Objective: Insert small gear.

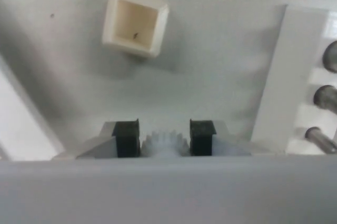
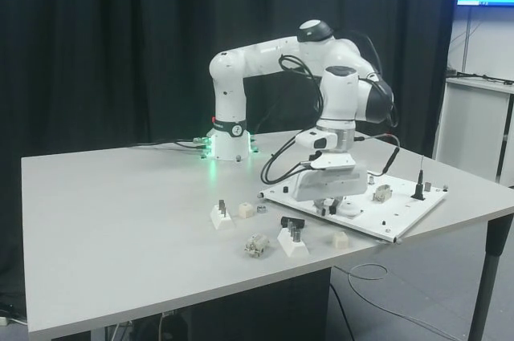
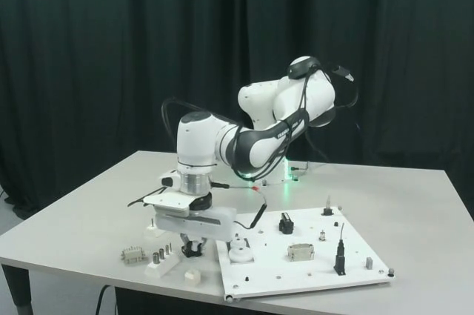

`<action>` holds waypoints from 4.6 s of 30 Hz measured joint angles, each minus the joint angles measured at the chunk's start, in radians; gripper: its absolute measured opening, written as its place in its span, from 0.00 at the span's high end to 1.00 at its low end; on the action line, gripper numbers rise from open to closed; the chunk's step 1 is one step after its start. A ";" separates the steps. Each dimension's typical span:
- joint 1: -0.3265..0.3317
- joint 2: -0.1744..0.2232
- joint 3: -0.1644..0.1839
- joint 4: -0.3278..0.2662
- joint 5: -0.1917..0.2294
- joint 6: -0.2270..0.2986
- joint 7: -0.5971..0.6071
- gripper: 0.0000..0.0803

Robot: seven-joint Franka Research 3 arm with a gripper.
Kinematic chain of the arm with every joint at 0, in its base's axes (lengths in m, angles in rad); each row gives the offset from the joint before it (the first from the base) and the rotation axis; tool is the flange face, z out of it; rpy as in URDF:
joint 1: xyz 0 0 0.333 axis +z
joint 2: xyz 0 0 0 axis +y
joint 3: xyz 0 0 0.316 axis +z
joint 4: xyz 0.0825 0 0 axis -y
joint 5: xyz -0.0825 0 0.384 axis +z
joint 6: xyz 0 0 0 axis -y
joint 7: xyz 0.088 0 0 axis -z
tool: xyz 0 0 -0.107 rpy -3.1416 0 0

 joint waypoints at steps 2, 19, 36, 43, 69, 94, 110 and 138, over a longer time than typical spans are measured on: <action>0.003 -0.001 -0.008 0.002 0.000 -0.020 -0.006 0.75; 0.042 -0.006 -0.078 0.002 -0.020 -0.141 -0.081 0.75; 0.141 -0.010 -0.127 -0.088 -0.043 -0.171 -0.231 0.75; 0.191 -0.012 -0.143 -0.152 -0.043 -0.170 -0.266 0.75; 0.322 -0.024 -0.132 -0.355 0.046 -0.104 -0.390 0.75; 0.421 -0.024 -0.095 -0.463 0.108 0.005 -0.429 0.75; 0.432 -0.024 -0.085 -0.481 0.118 0.018 -0.429 0.75; 0.434 -0.024 -0.075 -0.485 0.127 0.019 -0.429 0.75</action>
